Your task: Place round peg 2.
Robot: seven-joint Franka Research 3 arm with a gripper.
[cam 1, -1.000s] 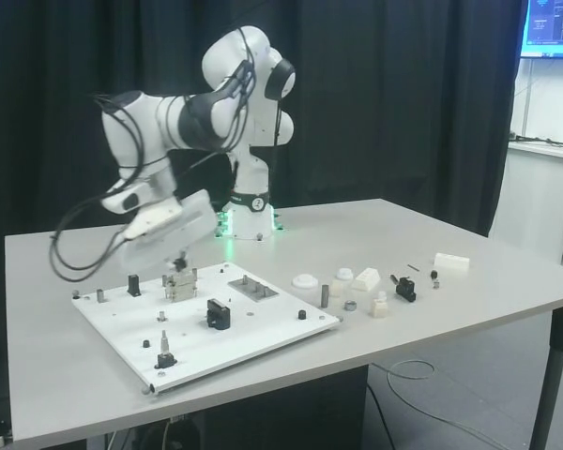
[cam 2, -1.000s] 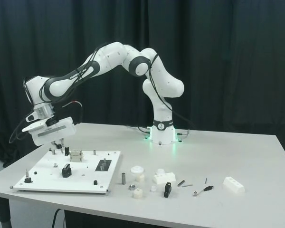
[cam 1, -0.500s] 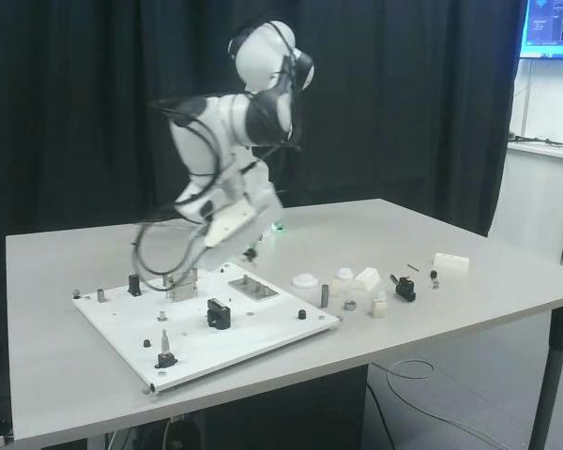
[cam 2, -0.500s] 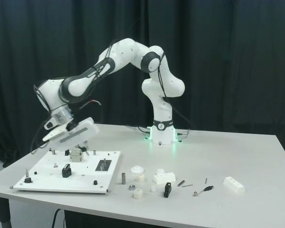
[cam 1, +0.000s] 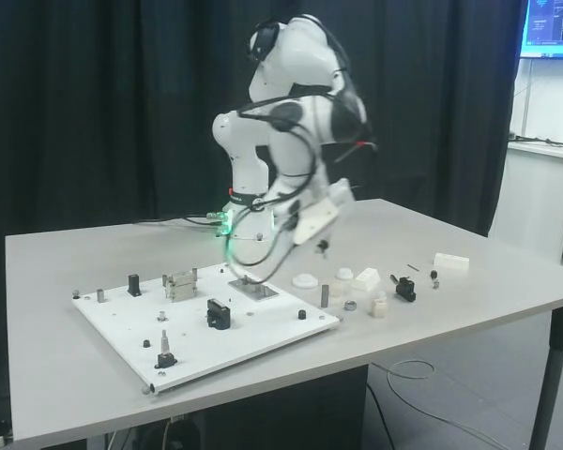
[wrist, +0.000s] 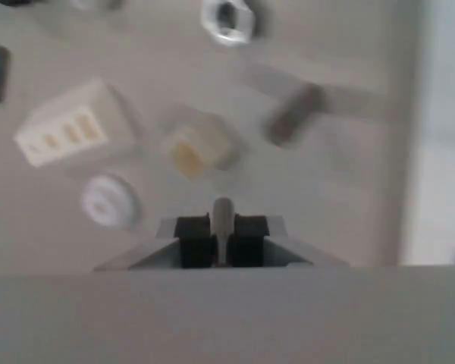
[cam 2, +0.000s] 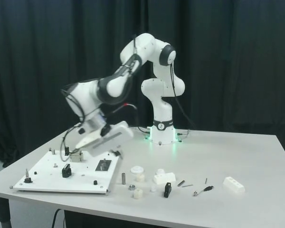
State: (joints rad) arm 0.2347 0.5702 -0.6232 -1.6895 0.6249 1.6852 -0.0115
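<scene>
Within a second the white arm's claw (wrist: 221,227) has swung from over the white assembly board (cam 1: 206,330) toward the loose parts on the grey desk (cam 1: 507,281), pinched shut on a small grey pin (wrist: 222,216), probably round peg 2 in transit.

Arm (cam 2: 111,88) now off white board (cam 2: 42,183), over loose parts.

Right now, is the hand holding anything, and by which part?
Yes. The hand grips a small grey peg by one end; its other end sticks out past the fingertips.
</scene>
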